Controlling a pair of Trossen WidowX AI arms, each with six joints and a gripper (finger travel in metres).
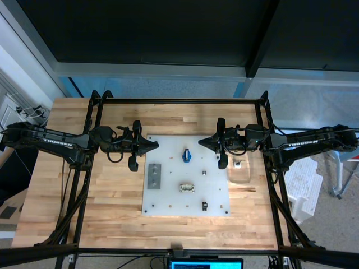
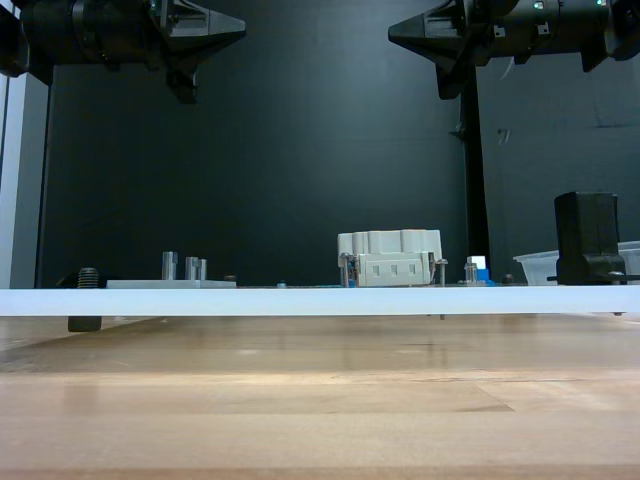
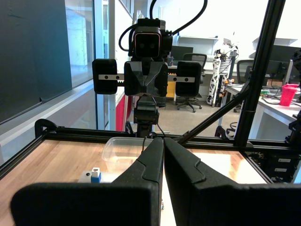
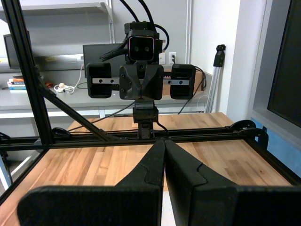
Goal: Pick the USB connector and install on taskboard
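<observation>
High view — USB connector (image 1: 205, 205) on taskboard (image 1: 168, 197) — left gripper (image 1: 155, 145), right gripper (image 1: 201, 142) high above, jaws pressed together.

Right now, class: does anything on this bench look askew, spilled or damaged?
Nothing stands out. The white board lies flat and square on the table. The left pincer and right pincer, both shut, hang above its far edge, pointing at each other.

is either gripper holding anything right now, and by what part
Nothing is held. The left gripper and the right gripper are both shut with nothing between their fingers, raised above the taskboard, tips facing each other.
</observation>
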